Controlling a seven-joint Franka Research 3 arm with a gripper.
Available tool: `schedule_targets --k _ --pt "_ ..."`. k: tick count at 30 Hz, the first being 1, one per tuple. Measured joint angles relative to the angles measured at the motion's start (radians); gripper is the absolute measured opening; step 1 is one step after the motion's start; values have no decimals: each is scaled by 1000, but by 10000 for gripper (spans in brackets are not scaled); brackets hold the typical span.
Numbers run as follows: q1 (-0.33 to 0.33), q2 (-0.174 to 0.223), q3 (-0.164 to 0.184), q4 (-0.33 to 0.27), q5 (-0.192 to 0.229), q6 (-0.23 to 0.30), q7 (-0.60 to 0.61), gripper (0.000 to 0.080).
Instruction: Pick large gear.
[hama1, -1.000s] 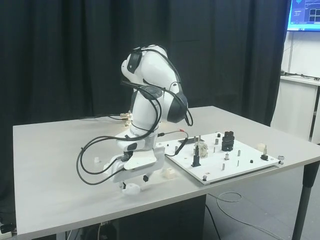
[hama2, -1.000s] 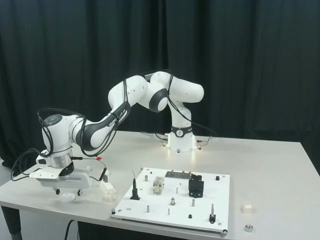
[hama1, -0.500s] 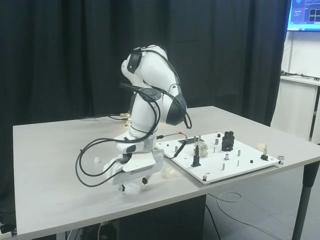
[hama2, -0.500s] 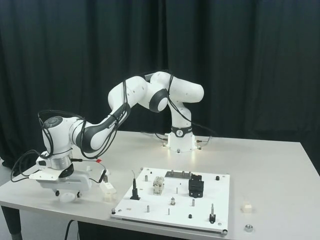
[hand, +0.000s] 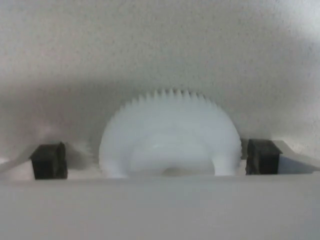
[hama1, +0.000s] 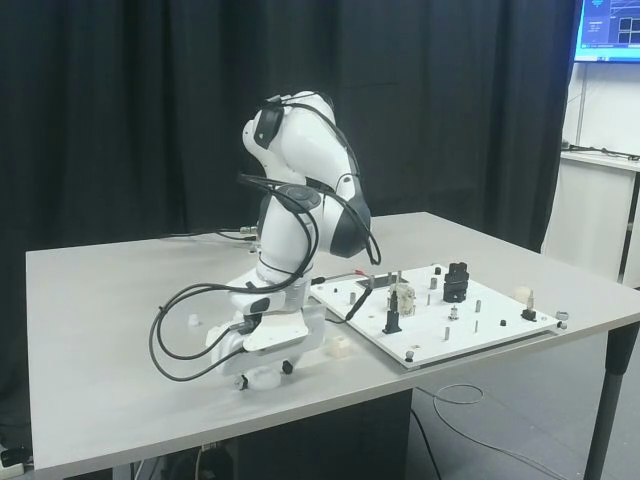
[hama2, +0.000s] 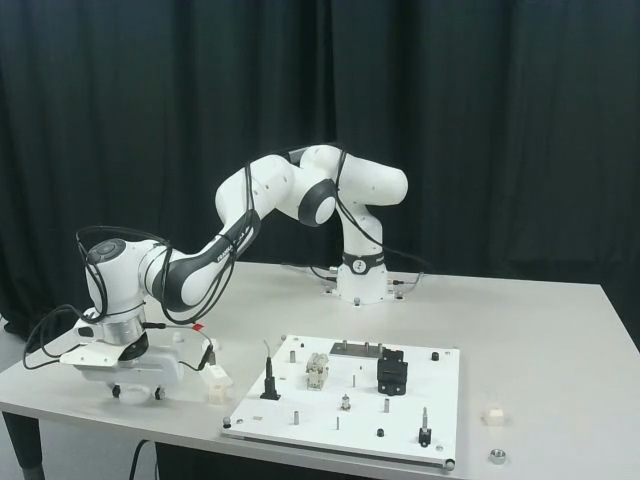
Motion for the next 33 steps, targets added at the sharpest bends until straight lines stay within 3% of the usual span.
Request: schedule_targets --k 21,22,33 --pt "-3 0 -2 -1 0 -1 0 782" --pt "-3 0 -2 -1 0 -1 0 599" --pt "0 0 -2 0 0 -4 -24 599"
